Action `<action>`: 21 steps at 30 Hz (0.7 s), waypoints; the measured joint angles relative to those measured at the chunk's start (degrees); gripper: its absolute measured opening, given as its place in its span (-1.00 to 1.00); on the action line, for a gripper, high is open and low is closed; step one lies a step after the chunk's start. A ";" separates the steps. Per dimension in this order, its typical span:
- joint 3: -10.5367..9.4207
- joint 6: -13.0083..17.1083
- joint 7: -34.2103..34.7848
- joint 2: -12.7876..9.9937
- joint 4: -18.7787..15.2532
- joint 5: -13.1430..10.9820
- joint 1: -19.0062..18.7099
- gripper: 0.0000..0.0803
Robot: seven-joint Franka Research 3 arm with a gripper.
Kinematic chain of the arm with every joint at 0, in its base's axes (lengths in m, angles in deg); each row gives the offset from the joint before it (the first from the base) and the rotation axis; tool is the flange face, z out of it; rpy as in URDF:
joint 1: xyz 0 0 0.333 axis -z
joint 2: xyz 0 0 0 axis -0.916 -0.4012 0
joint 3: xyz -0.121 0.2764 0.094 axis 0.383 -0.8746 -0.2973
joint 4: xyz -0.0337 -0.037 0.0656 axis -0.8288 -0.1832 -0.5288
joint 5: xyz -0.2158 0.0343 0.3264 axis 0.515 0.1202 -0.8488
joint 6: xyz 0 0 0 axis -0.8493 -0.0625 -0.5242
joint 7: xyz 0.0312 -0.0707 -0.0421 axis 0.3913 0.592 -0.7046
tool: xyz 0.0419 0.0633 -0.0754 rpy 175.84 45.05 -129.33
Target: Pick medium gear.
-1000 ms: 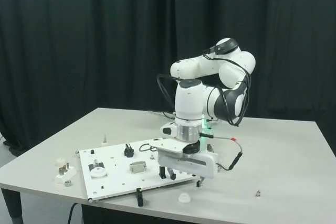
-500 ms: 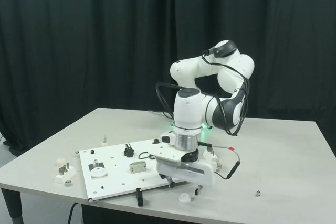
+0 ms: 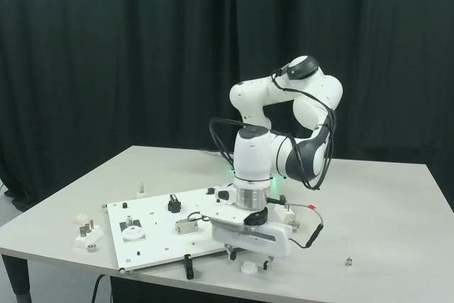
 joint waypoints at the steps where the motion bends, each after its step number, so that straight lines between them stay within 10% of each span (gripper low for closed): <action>1: -0.14 0.14 0.00 0.00 0.00 0.00 0.03 0.99; 20: -1.48 1.83 0.01 -0.29 -0.38 -0.04 0.13 0.99; 21: -1.53 1.90 0.04 -0.29 -0.42 -0.04 0.14 0.71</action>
